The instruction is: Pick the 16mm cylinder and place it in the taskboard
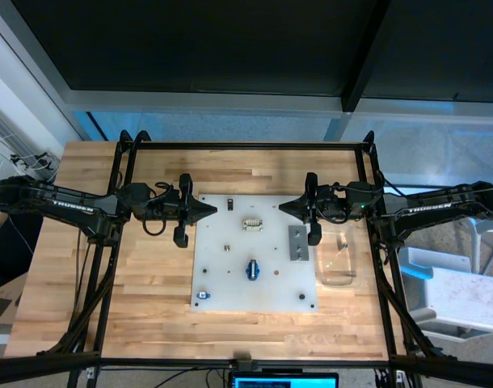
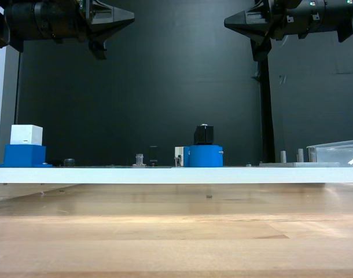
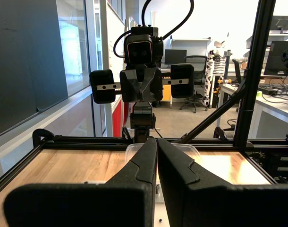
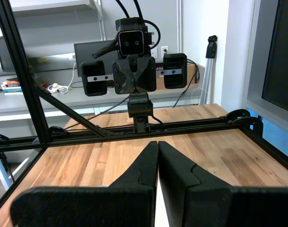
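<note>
Two Trossen arms hang level over a wooden worktop [image 1: 85, 267], tips facing each other across the far half of the white taskboard [image 1: 230, 275]. The left gripper [image 1: 214, 208] hovers high above the board's far left corner and the right gripper [image 1: 280, 208] is high above the far edge, right of centre. Each wrist camera shows its own fingers pressed together with nothing between them.

The 16mm cylinder cannot be picked out with certainty in any view, so neither its long axis nor whether it stands or lies can be told. The likeliest place for it, as a judgement only, is the clear plastic tray [image 1: 337, 260], which sits on the worktop just beside the board's right edge.

That tray lies below the right gripper, toward the worktop's near edge and further right. The right arm is therefore much the nearer, with the whole board between the tray and the left arm. On the board, a grey metal block [image 1: 298, 242] lies by the right edge next to the tray. A blue fitting [image 1: 252, 269] stands near the middle and a dark hole [image 1: 301, 297] shows by the near right corner.
</note>
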Action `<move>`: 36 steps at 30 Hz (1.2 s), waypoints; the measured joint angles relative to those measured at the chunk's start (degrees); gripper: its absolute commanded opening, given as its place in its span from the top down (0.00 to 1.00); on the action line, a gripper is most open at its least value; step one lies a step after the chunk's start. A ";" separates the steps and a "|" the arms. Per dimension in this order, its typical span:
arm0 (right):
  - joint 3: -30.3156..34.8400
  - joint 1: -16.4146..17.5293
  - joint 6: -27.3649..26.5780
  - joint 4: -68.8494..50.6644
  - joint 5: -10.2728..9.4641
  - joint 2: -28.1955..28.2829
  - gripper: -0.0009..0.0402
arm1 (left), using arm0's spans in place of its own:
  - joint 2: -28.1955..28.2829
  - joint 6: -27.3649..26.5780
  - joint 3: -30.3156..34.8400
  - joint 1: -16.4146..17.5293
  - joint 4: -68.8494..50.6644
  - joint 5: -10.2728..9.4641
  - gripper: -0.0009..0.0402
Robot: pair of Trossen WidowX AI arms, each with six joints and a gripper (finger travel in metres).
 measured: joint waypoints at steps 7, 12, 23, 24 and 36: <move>0.00 0.07 0.11 0.04 -0.02 0.00 0.98 | 0.00 0.00 0.00 0.00 -0.02 0.02 0.98; 0.00 0.07 0.22 0.04 -0.57 0.00 0.98 | 0.02 0.00 0.00 0.00 0.00 0.00 0.98; 4.50 0.20 2.54 -15.87 0.00 -0.02 0.98 | 0.00 0.00 0.00 0.00 0.00 0.00 0.98; 5.46 0.20 2.73 -18.29 0.00 -0.02 0.98 | 0.00 0.00 -0.02 0.00 0.00 0.02 0.98; 14.16 0.28 5.42 -44.37 1.55 0.02 0.98 | 0.00 0.00 0.00 0.00 -0.02 0.02 0.98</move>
